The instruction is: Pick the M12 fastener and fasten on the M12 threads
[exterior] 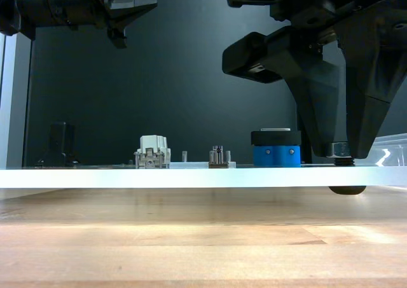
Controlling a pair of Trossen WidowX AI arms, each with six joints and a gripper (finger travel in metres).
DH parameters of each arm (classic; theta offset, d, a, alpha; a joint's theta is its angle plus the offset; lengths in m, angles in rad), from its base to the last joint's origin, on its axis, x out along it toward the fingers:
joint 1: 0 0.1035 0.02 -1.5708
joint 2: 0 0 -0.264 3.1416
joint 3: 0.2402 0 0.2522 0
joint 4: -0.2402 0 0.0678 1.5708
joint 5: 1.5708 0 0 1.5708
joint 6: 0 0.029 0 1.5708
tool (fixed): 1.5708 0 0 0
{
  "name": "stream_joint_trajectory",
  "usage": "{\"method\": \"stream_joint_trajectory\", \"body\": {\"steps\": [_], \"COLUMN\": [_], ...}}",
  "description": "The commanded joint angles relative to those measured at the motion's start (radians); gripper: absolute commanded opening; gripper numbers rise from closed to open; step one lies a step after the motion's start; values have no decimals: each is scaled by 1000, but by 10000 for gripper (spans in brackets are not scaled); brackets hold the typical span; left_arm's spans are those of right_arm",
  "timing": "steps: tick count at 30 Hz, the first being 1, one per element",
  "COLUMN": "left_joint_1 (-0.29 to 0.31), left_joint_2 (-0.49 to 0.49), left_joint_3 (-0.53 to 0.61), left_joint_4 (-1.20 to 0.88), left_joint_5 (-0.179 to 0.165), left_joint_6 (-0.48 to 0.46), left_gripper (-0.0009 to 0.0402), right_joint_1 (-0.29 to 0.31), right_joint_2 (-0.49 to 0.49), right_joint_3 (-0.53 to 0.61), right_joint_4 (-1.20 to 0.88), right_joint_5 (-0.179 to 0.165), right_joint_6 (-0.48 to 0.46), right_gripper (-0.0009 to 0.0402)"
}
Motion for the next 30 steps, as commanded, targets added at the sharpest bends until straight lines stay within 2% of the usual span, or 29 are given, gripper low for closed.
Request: {"method": "stream_joint_trajectory", "body": {"steps": [1,21,30], "left_joint_1": [0,0,0], "left_joint_2": [0,0,0], "left_joint_3": [0,0,0], "left_joint_4": [0,0,0], "left_joint_5": [0,0,0], "left_joint_6": [0,0,0], "left_gripper": [0,0,0], "right_joint_1": [0,0,0], "right_joint_2": [0,-10,-10], "right_joint_3": [0,0,-6], "right_joint_4": [-5,-18,-20], "right_joint_5": [0,0,8], "right_joint_6": [74,606,879], "right_gripper": [55,55,55]}}
